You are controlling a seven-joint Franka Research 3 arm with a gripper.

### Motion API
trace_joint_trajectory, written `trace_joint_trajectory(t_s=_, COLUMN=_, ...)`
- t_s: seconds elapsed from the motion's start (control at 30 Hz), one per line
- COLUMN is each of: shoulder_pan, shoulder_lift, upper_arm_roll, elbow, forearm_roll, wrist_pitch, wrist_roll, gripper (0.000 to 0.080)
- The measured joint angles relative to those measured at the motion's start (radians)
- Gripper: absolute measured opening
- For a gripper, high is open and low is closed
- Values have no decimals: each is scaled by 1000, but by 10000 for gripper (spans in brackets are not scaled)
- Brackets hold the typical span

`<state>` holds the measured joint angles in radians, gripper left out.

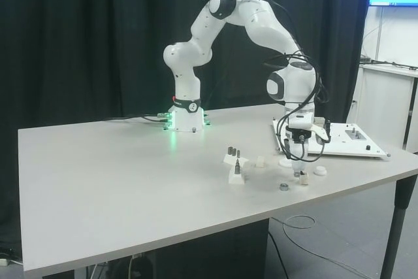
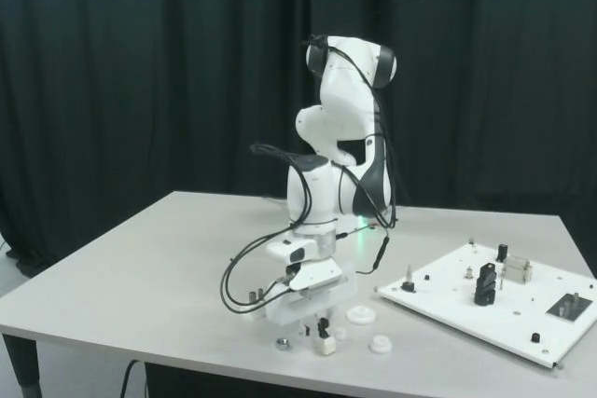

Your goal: Pick USB.

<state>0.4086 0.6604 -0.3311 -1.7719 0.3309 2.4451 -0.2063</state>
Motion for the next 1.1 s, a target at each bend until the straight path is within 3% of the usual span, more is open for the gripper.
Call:
trace_joint_trajectory(t_s=0.07, shoulder_pan=0, shoulder_lift=0, upper_arm_roll=0, elbow=3, forearm_roll=3, wrist_pitch=-1, wrist_roll=0, gripper=505)
trace_joint_trajectory(t_s=0.1, shoulder_pan=0, shoulder_lift=0, upper_arm_roll=0, elbow=4, forearm_roll=5, wrist_pitch=-1, wrist_roll=0, gripper=336)
trace_joint_trajectory(t_s=0.27, shoulder_pan=-3, shoulder_lift=0, upper_arm_roll=0, elbow=12, forearm_roll=14, wrist_pitch=-3, wrist_roll=0, gripper=336)
trace_joint_trajectory(t_s=0.3, shoulder_pan=-4, shoulder_lift=0, upper_arm_roll=0, elbow=13, forearm_roll=15, wrist_pitch=-4, wrist_roll=0, gripper=151)
trace_joint_trajectory(t_s=0.47, shoulder_pan=-8, shoulder_lift=0, upper_arm_roll=0, elbow=22, forearm_roll=16, wrist_pitch=-17, wrist_roll=1, gripper=151)
trace_joint_trajectory(t_s=0.5, shoulder_pan=-9, shoulder_lift=0, upper_arm_roll=0, elbow=24, forearm_roll=16, wrist_pitch=-19, wrist_roll=1, gripper=97)
trace_joint_trajectory(t_s=0.7, shoulder_pan=-14, shoulder_lift=0, upper_arm_roll=-1, elbow=32, forearm_roll=22, wrist_pitch=-35, wrist_roll=10, gripper=97)
trace_joint_trajectory(t_s=1.1, shoulder_pan=-23, shoulder_lift=-9, upper_arm_roll=-13, elbow=88, forearm_roll=24, wrist_pitch=-154, wrist_roll=32, gripper=97)
